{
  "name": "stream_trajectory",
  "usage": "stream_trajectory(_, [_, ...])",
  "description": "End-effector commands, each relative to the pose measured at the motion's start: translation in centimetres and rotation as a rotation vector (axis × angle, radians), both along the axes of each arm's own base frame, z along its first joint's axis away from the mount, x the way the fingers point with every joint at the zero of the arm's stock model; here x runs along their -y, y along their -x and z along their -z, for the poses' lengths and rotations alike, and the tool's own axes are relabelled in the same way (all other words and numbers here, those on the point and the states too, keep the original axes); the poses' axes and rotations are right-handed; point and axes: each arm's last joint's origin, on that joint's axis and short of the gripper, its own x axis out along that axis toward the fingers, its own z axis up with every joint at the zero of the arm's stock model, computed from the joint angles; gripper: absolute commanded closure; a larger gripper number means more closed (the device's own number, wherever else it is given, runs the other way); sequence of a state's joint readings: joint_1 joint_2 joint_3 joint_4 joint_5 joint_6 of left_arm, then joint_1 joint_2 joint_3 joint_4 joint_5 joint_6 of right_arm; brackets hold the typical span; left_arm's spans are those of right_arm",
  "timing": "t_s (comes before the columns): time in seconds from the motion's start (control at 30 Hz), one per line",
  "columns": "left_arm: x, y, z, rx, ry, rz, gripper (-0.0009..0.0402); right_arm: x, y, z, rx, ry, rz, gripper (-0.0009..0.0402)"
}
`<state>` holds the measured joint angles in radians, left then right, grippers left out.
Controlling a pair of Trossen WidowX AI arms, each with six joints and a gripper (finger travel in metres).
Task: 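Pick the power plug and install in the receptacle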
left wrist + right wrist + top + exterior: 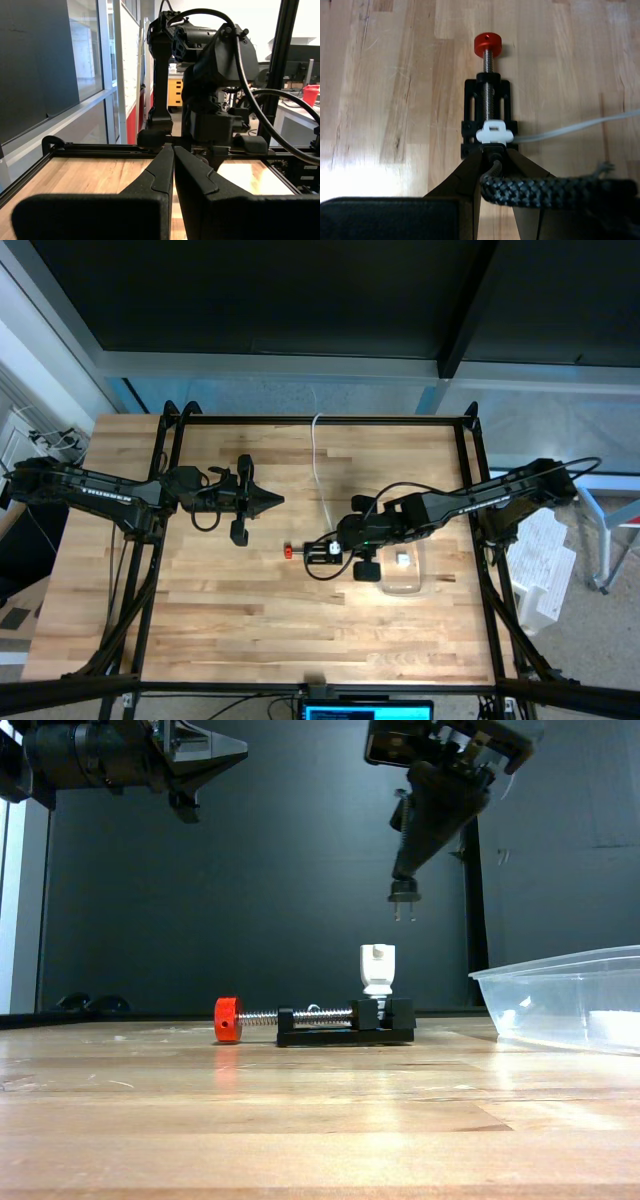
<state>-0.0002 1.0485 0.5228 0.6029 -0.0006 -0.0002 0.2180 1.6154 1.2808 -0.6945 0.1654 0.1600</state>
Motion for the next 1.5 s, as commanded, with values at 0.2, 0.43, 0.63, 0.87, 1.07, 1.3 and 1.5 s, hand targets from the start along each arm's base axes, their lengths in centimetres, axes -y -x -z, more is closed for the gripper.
stream_trajectory(0.2, [0.0, 0.0, 0.0, 0.000, 0.000, 0.000, 0.0393, 0.0, -1.6, 0.4, -0.011, 0.015, -0.010, 0.0393])
stream_trajectory(0.43, [0.0, 0.0, 0.0, 0.000, 0.000, 0.000, 0.0393, 0.1, -1.9, 0.9, -0.020, 0.024, -0.016, 0.0393])
stream_trajectory(0.63, [0.0, 0.0, 0.0, 0.000, 0.000, 0.000, 0.0393, 0.4, -2.0, 1.1, -0.017, 0.030, -0.016, 0.0393])
stream_trajectory(0.87, [0.0, 0.0, 0.0, -0.001, 0.000, 0.000, 0.0393, 0.5, -2.1, 1.5, -0.004, 0.028, -0.019, 0.0393])
stream_trajectory(1.07, [0.0, 0.0, 0.0, 0.000, 0.000, 0.000, 0.0393, 0.5, -2.0, 2.0, -0.010, 0.023, -0.010, 0.0393])
stream_trajectory(1.3, [0.0, 0.0, 0.0, -0.001, 0.000, 0.000, 0.0393, 0.6, -1.9, 2.2, -0.013, 0.025, -0.009, 0.0393])
stream_trajectory(1.5, [0.0, 0.0, 0.0, -0.001, 0.000, 0.000, 0.0393, 0.6, -1.9, 2.7, -0.011, 0.025, -0.009, 0.0393])
